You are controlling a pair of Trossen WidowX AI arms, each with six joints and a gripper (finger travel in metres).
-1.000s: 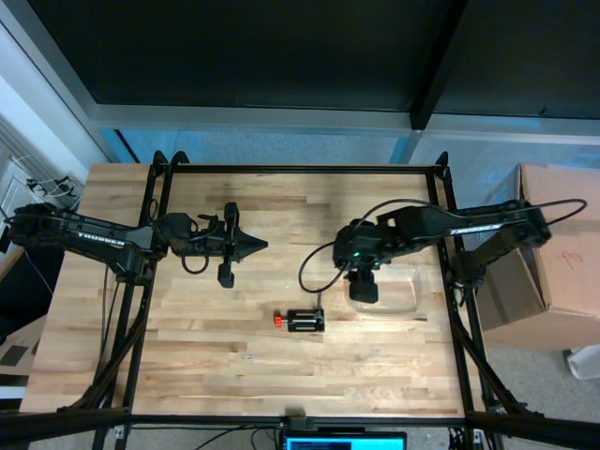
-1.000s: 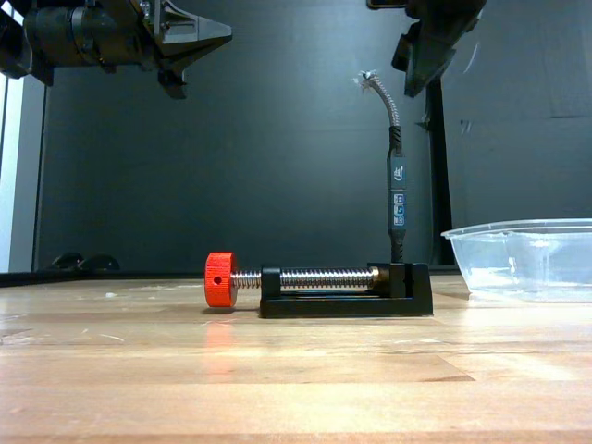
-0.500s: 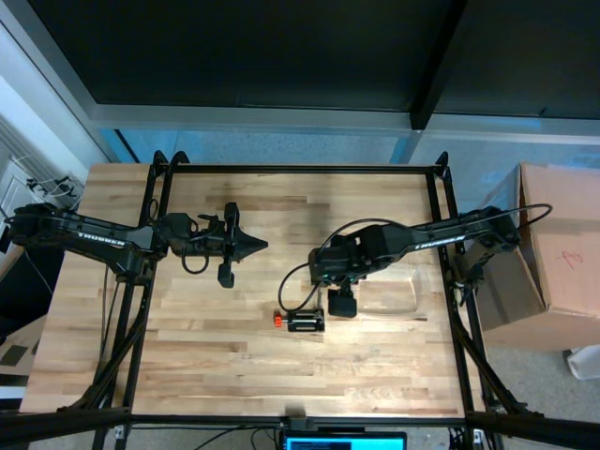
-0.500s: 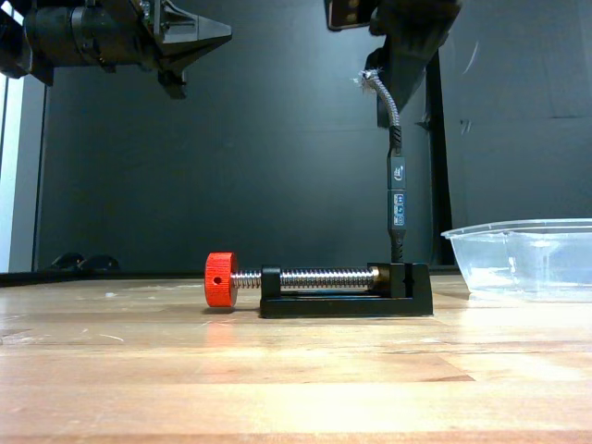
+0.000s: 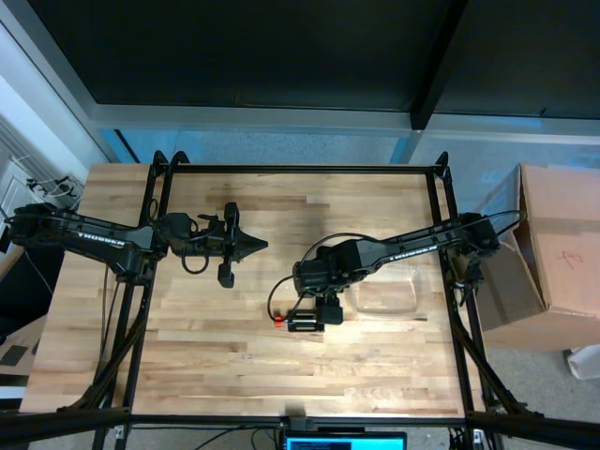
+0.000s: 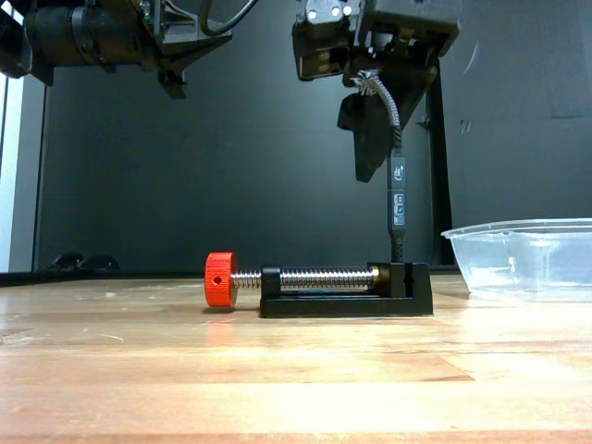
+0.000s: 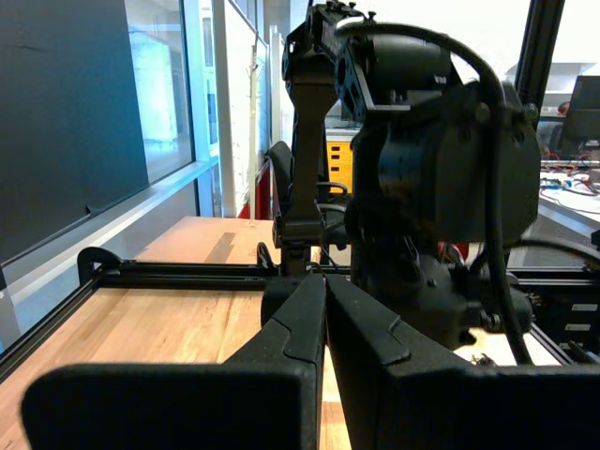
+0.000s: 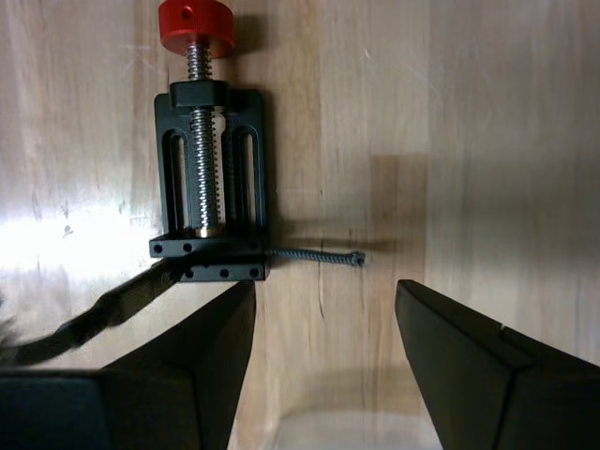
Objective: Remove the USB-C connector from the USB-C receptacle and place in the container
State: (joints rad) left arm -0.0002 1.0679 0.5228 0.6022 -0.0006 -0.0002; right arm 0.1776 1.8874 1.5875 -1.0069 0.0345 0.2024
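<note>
Low view puts the bare bench (image 6: 296, 388) nearest, then the small vise (image 6: 347, 292) with its red knob (image 6: 219, 279). At the vise's far-right end, the USB-C connector (image 6: 397, 199) stands upright, fully seated in the USB-C receptacle (image 6: 400, 271). Its braided cable (image 6: 390, 109) curls off at the top. The container (image 6: 527, 259) sits just right of the vise.

The right pincer (image 6: 370, 139) hangs over the connector with its jaws spread wide and holding nothing. One finger (image 6: 368, 148) is beside the cable rather than the plug body.

That is the main risk, as I judge it. A grip on the limp cable could bend or slip instead of drawing the plug out. The vise looks unanchored, so a tilted pull might bind the plug or lift and drag the whole fixture. A sideways swing toward the container could tip it.

Only the right wrist view shows the jaw gap. There the cable's frayed end lies just off the fingertips, and whether it sits between them I cannot tell. Only the low view shows heights and the plug's seating.

Farther back and well to the left, the left pincer (image 5: 258, 246) hovers high above the bench. The left wrist view alone shows its fingers pressed together on nothing.
</note>
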